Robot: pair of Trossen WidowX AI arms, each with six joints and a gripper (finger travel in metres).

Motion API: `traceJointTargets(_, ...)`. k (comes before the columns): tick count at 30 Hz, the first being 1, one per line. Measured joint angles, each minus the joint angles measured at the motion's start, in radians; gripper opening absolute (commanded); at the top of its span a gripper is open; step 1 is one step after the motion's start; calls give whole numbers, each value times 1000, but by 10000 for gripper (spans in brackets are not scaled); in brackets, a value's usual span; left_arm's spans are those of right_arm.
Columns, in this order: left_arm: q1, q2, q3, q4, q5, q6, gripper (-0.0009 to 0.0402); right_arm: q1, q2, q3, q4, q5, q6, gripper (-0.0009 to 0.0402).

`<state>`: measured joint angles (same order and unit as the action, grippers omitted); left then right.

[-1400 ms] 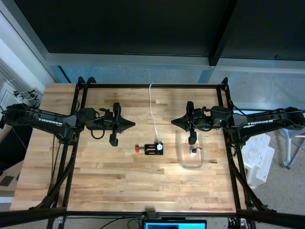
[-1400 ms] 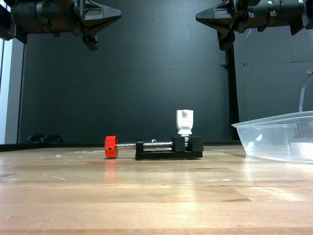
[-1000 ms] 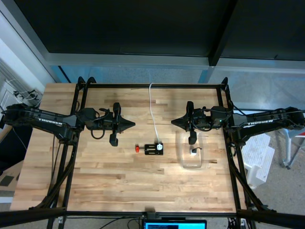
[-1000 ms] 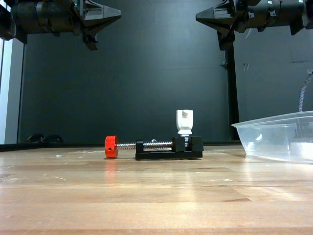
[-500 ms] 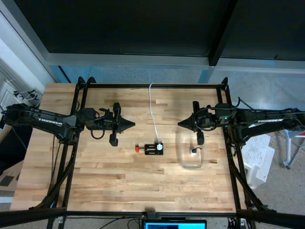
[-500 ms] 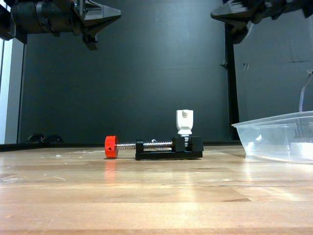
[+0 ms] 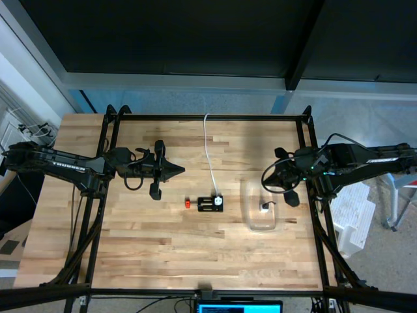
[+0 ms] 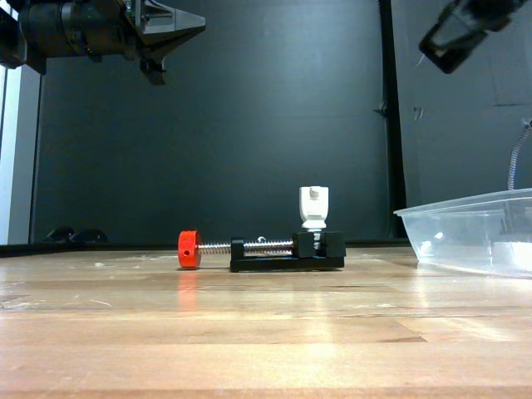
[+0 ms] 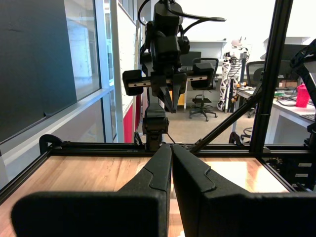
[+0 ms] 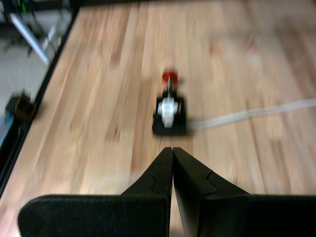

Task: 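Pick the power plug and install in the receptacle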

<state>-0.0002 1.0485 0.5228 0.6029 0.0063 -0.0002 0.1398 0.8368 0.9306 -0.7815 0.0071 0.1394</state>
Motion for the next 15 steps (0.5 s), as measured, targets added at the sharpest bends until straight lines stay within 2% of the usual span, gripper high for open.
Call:
traceJointTargets(11,0,0,0,0,0,0,0,80,1,29,-280,2,86,0)
traceJointTargets(15,0,0,0,0,0,0,0,114,1,29,-330,38,115,0)
